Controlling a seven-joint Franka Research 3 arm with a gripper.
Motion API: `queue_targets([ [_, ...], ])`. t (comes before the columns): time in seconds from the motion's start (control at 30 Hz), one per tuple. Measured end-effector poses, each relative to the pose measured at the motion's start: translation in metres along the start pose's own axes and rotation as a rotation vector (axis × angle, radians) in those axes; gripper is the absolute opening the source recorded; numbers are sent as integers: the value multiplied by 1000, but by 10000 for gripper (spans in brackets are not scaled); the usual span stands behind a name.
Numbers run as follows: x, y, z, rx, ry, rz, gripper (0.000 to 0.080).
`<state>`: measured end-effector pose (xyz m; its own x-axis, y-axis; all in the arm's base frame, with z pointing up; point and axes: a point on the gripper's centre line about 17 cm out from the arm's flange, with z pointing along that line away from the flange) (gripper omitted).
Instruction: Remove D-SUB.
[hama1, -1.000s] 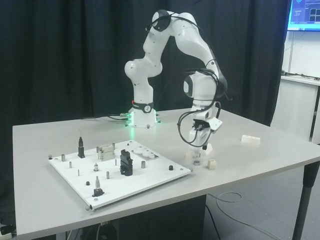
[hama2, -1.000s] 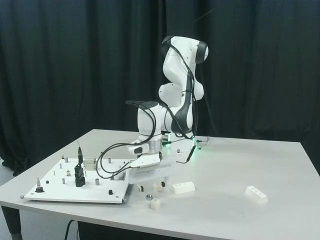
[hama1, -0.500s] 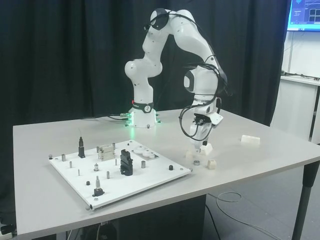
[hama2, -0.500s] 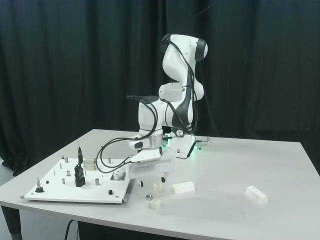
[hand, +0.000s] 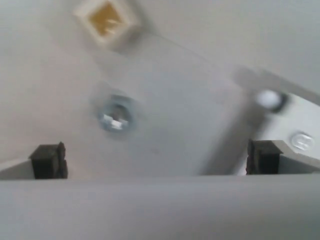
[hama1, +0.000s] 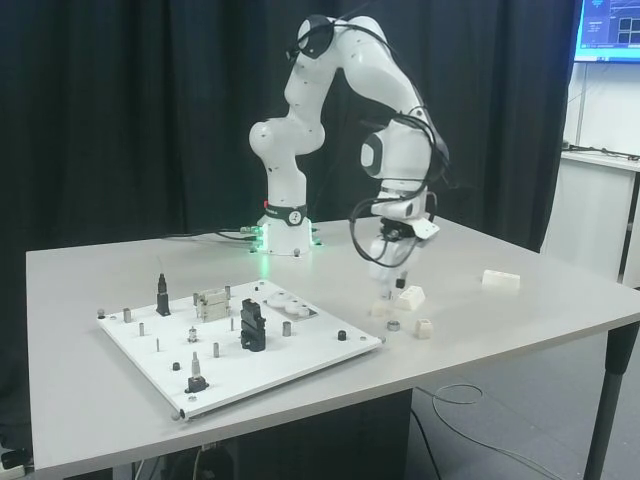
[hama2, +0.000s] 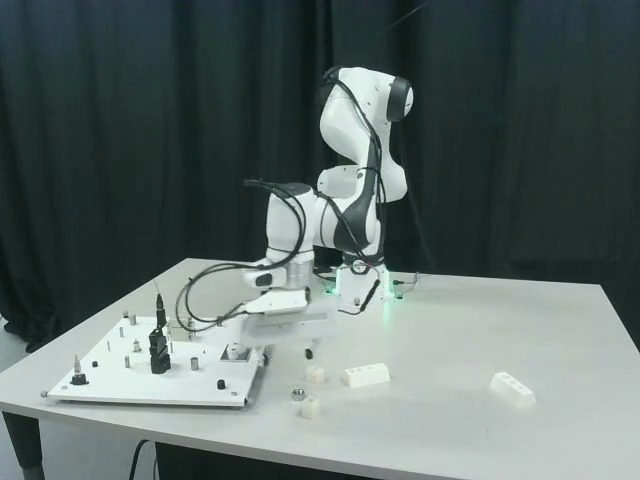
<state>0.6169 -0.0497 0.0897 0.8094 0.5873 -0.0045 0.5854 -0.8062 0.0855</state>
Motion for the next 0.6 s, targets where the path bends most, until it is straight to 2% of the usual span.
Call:
queue_targets([
  [0.27, -32, 63, -18, -65, -17, 48, 800],
  [0.6, -78, 132, -41, -83, -19, 163, 800],
])
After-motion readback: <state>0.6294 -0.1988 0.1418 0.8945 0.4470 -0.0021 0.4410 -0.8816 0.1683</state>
